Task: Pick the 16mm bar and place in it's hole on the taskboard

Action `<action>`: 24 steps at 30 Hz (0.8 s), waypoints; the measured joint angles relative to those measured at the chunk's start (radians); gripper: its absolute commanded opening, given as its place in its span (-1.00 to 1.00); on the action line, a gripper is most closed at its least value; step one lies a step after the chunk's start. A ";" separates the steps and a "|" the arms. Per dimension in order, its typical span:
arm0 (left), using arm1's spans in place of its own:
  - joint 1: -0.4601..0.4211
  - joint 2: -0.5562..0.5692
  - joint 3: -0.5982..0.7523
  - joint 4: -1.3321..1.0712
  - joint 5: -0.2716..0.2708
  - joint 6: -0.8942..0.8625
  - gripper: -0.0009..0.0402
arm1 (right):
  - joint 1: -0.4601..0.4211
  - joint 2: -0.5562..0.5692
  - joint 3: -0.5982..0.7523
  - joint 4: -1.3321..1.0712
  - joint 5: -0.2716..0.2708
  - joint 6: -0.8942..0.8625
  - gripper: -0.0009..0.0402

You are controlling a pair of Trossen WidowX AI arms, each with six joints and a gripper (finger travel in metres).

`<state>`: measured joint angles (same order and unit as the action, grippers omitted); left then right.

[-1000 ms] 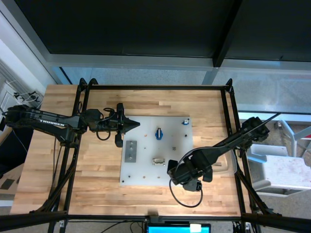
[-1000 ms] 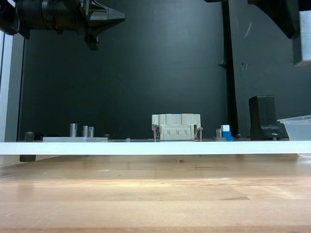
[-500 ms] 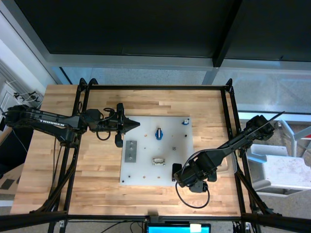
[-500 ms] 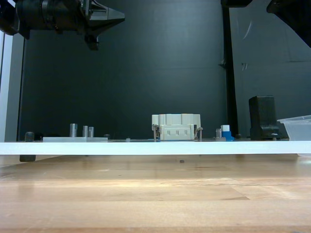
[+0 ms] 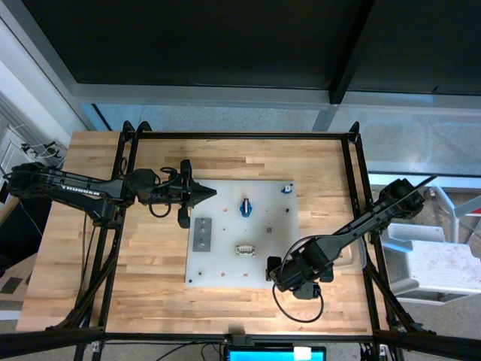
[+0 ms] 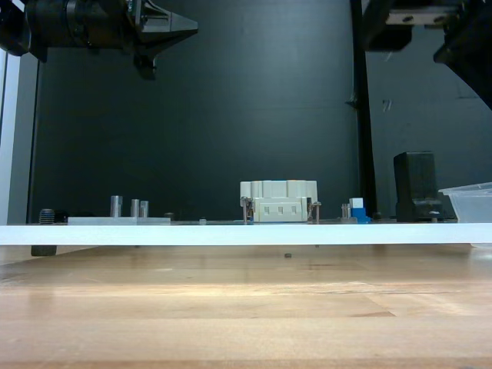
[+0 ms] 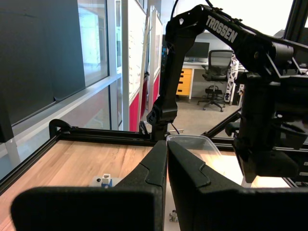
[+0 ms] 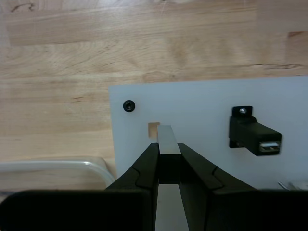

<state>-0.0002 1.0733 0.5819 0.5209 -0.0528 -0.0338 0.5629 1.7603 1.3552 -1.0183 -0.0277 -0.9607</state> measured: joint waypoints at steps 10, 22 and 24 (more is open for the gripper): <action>0.000 0.000 0.000 0.000 0.000 0.000 -0.96 | -0.002 0.031 -0.012 0.011 0.000 -0.022 -0.96; 0.000 0.000 0.000 0.000 0.000 0.000 -0.96 | -0.013 0.061 -0.012 0.015 -0.002 -0.045 -0.96; 0.000 0.000 0.000 0.000 0.000 0.000 -0.96 | -0.013 0.062 -0.012 0.015 -0.003 -0.045 -0.96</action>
